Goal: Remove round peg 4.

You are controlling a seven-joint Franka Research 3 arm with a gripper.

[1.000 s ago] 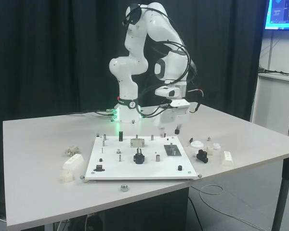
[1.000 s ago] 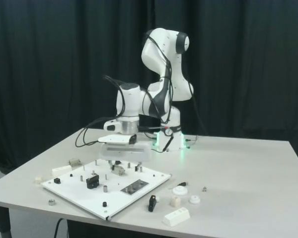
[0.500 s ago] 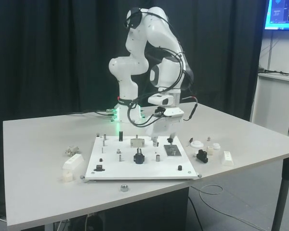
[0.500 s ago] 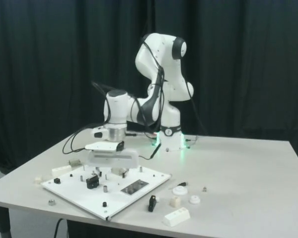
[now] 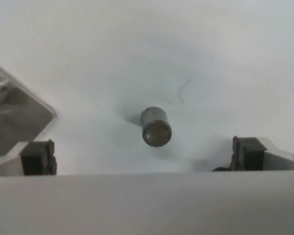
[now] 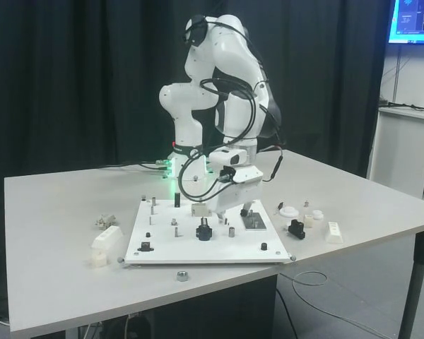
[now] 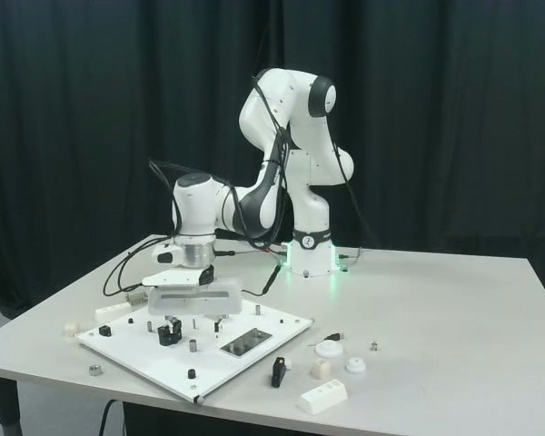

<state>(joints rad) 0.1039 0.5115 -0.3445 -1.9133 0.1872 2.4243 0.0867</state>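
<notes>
1. The white arm [image 7: 282, 173] bends low over the white board [image 6: 198, 244] on the grey counter [image 6: 49, 233], its tool [image 5: 142, 156] hanging just above the board's middle.

2. In the wrist view the tool's two black fingertips [image 5: 38, 157] stand well apart, with nothing between them but a short grey round peg [image 5: 155, 127] upright in the bare white board surface. The peg touches neither fingertip.

3. A grey metal block [image 5: 12, 110] on the board sits close beside one fingertip in the wrist view, its corner nearest the peg.

4. From the first room view, other parts crowd the board around the tool: a black fixture [image 6: 203, 230] just beside it, a small upright grey peg [image 6: 230, 230], a dark metal plate [image 6: 252, 221], a tall black post [image 6: 177, 200], and a black knob [image 6: 263, 246] near the board's front edge.

5. Which of the board's upright pegs is the one under the tool cannot be told from the room views, since the tool's body covers that spot.

6. Loose parts lie on the counter off the board: a white block [image 6: 107, 240] and a small metal piece [image 6: 103, 221] on one side, a white disc [image 6: 290, 211], a black clip [image 6: 295, 227] and a white rectangular piece [image 6: 333, 232] on the other, and a nut [image 6: 181, 275] near the counter's front edge.

7. A green light [image 7: 300, 243] glows at the arm's base.
</notes>
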